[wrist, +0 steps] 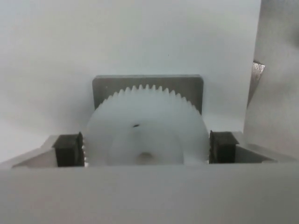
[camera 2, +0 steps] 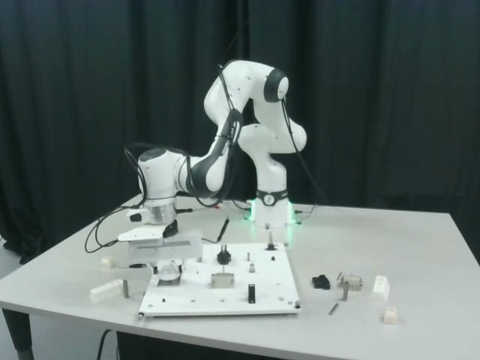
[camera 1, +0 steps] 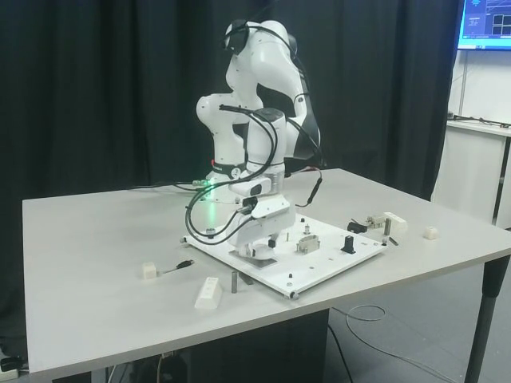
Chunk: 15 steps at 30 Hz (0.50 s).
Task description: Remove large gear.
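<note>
One large gear (wrist: 145,126), white and toothed all round its rim, fills the wrist view; you see it lying flat over a grey square plate (wrist: 148,91) that shows behind it toward twelve o'clock. In the second room view the gear (camera 2: 169,271) sits at the near left corner of the white assembly board (camera 2: 225,289), at about eight o'clock from the board's middle, directly under the arm's wrist. Judge it a light, stiff plastic part with a smooth, rather slippery face; the fine teeth are the likeliest thing to chip, so you should take it across its full width, rim to rim, and lift it straight up from whatever seats its centre bore. The gripper (wrist: 145,149) straddles the gear just so: one black pad (wrist: 69,149) stands at the rim at nine o'clock and the other at three o'clock, each touching or all but touching the teeth. The fingers are thus spread to the width of the gear and appear to pinch it; whether they press firmly cannot be told. Loose small parts lie on the grey table (camera 2: 420,255), well apart from the board.
</note>
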Each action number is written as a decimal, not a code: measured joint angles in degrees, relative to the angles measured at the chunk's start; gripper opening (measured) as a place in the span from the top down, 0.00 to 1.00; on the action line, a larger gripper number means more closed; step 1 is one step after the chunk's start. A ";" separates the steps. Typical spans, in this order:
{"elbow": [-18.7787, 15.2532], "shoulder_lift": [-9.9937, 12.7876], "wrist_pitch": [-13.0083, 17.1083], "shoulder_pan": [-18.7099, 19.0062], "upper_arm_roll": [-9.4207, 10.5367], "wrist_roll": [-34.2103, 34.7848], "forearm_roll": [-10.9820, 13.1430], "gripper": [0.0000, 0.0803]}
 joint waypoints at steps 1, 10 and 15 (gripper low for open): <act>0.12 -0.11 -0.13 0.00 -0.04 0.00 0.00 0.27; 1.68 -1.34 -3.26 0.02 -0.79 0.00 -0.26 0.27; 2.44 -1.89 -4.99 0.02 -1.22 0.00 -0.39 0.27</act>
